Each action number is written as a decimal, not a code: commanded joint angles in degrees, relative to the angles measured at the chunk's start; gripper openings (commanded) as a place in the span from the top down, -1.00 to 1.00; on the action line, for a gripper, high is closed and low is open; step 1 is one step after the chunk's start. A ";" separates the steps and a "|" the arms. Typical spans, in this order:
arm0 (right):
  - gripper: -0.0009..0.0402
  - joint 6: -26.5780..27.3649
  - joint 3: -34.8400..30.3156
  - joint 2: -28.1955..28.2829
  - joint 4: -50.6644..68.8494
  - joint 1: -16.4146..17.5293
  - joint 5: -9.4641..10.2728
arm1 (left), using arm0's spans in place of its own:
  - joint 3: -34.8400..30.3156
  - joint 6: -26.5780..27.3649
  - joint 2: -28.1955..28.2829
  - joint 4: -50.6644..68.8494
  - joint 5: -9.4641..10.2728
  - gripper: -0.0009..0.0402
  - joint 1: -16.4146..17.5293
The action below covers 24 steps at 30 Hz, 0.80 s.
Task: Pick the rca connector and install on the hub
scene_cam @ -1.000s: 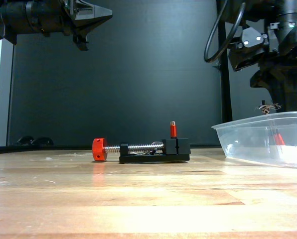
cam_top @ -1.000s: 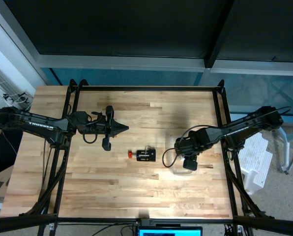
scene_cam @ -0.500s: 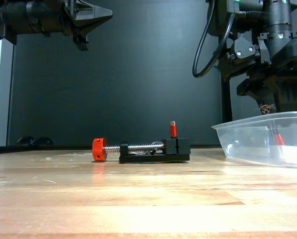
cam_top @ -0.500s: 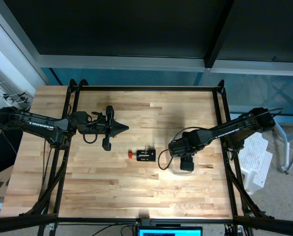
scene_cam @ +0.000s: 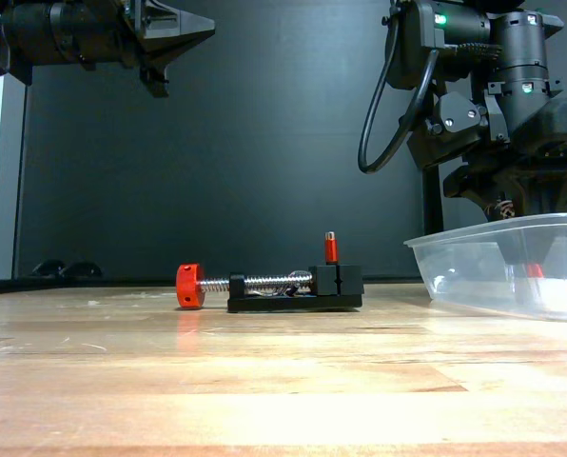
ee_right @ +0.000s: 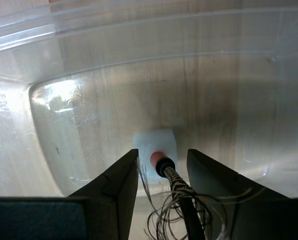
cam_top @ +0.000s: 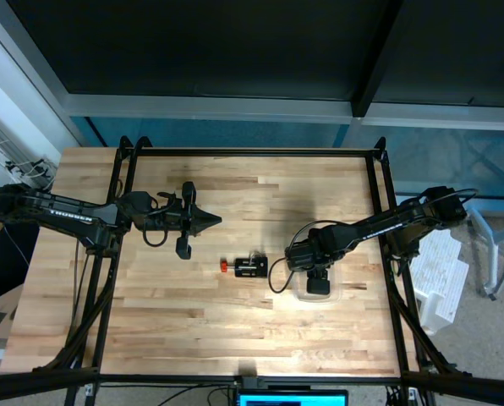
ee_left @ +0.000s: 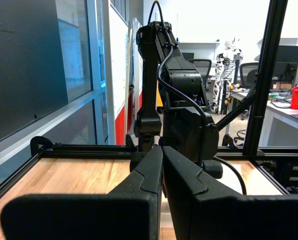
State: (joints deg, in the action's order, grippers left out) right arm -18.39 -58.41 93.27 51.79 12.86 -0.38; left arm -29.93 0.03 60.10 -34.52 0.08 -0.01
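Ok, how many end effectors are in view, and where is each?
2. The left end effector, shut, hangs high, left of the hub. The right end effector, open, is down in the clear tray, straddling the rca connector. None hidden.

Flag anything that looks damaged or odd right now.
Frayed bare wire strands splay from the rca connector in the clear tray, between the fingers of the open right gripper. The left gripper, shut, is parked high at left.

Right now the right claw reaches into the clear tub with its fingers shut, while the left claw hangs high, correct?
No: the right claw has open fingers flanking a plug, per the right wrist view. It does reach into the clear tub; the left claw hangs high.
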 commanded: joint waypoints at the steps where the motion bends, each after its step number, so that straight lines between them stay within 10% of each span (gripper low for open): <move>1: 0.39 -0.13 0.15 -0.02 0.04 0.02 0.04 | -0.02 -0.02 0.02 -0.02 -0.02 0.96 0.00; 24: 0.97 -0.66 0.15 -0.02 -0.55 0.02 0.00 | -0.02 -0.02 0.00 -0.02 -0.02 0.96 0.02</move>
State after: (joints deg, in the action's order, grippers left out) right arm -19.11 -58.28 93.27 51.27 12.86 -0.34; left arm -29.95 0.03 60.10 -34.52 0.08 -0.01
